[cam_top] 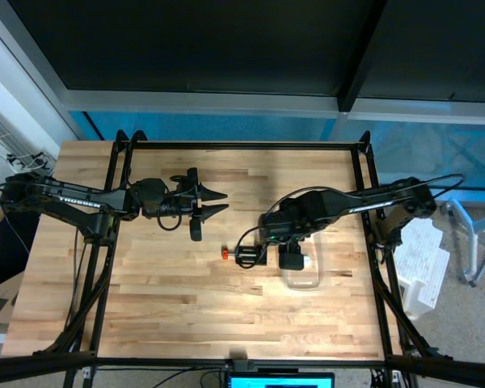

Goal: Pick the usb-c connector and install on the hub

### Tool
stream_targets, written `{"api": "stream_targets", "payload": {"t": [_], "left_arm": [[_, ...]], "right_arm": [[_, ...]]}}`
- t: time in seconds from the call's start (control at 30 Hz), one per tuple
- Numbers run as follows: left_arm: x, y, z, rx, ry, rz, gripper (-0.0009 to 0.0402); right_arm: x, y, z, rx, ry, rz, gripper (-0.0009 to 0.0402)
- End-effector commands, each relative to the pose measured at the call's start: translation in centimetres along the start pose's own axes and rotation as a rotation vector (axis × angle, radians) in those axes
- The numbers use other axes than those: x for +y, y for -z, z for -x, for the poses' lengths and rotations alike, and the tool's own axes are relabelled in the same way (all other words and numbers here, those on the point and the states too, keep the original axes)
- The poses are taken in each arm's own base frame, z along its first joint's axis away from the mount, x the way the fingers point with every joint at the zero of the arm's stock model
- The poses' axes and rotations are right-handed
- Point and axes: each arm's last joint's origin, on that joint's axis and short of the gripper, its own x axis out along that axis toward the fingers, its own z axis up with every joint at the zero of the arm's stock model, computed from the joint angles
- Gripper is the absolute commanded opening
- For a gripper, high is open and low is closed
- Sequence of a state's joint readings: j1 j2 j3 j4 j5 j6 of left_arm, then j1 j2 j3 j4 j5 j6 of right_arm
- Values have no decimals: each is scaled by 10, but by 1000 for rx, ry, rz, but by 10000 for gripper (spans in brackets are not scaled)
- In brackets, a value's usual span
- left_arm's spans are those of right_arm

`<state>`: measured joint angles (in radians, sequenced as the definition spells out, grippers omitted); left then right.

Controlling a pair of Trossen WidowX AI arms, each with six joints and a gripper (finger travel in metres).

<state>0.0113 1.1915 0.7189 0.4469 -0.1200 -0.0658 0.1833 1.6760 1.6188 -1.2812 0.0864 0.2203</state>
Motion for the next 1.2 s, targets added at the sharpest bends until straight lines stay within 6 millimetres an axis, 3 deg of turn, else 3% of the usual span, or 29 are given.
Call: {"api": "stream_targets", "payload": {"t": [0.03,0.5,0.83,1.2], "left_arm": [[0,0,0,2,0,0,111],[0,0,0,2,0,0,111],[0,0,0,2,0,0,111],[0,0,0,2,0,0,111]], "right_arm": [[-3,8,7,-90,-19,-17,187],[-6,18,16,-189,-39,-8,136],[-38,51,35,-548,-54,-48,-5],[-60,83,38,-902,-21,-64,2]]}}
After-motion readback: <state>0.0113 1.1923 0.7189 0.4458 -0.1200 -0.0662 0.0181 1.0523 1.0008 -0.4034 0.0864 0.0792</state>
